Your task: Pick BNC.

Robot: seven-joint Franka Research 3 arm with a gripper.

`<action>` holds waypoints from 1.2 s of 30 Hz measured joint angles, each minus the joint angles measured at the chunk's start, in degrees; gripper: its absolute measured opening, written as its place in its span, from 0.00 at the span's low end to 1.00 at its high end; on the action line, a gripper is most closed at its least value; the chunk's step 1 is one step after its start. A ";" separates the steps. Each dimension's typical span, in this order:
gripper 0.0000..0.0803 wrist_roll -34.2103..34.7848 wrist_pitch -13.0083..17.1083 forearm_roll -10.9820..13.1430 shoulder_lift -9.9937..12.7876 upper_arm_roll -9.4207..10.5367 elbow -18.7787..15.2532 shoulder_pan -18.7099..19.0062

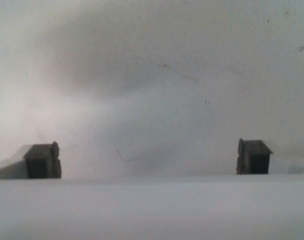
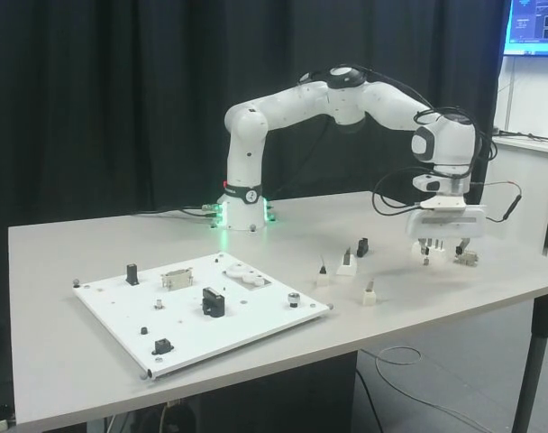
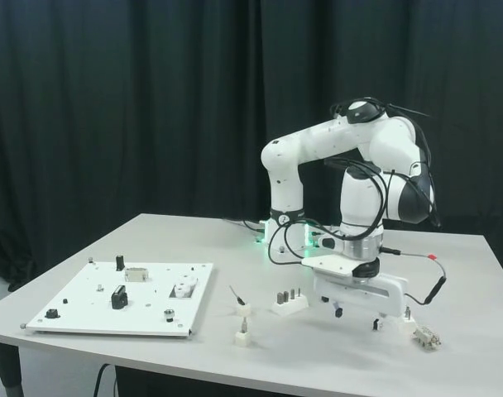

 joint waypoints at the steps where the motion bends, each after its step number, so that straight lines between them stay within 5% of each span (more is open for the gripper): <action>1: 0.95 -0.42 -0.07 -0.05 -0.07 0.00 0.00 0.05; 20: 1.00 -1.02 -1.76 -1.18 -0.11 0.14 -2.63 4.31; 36: 1.00 4.91 4.21 0.55 -0.11 1.09 -8.64 9.73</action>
